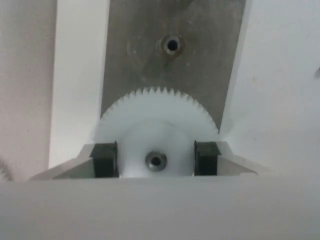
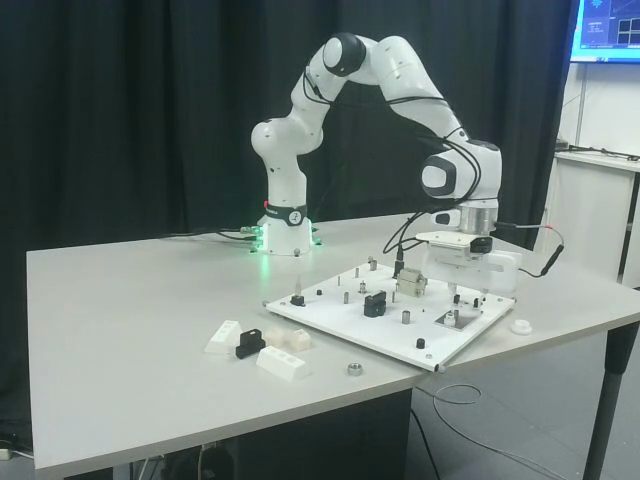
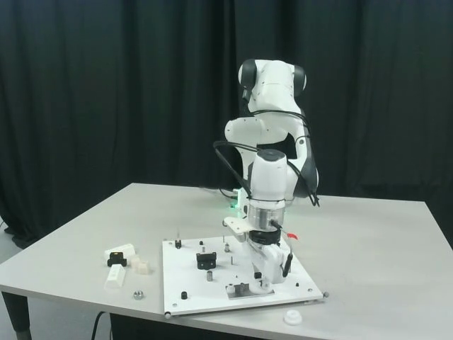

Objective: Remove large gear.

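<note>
grey table (image 2: pixel 120 300) | white board (image 2: pixel 330 325) | white blocks (image 2: pixel 285 362) | nut (image 2: pixel 353 369)

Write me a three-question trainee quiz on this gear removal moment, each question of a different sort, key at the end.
1. True or false: the black fingers sit on opposite sides of the raised hub of the large gear.
2. Multiple choice: the grey plate beyond the gear's teeth shows A) one hole, B) a second gear, C) a cable.
3. Fill in: in the first room view, the loose white and black blocks lie on the grey ___, off the white board.

Key: 1 true; 2 A; 3 table.
</note>
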Tool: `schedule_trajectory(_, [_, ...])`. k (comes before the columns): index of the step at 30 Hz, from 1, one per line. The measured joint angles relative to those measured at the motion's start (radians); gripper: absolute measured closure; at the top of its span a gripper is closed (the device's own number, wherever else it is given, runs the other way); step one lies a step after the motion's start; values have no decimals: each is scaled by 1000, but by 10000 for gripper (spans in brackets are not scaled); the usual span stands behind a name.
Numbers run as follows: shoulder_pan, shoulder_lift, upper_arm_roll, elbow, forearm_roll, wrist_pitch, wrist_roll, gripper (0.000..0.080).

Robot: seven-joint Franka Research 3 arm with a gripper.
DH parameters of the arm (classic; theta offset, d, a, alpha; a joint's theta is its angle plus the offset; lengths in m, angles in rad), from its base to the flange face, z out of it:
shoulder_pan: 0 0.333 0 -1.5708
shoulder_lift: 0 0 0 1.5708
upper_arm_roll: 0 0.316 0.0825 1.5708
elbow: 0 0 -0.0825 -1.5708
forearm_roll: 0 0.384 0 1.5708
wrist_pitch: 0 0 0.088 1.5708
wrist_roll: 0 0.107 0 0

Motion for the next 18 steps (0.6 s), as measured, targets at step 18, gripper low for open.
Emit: schedule_trajectory(18, [-3,-12,0,4,0,-14,3,476])
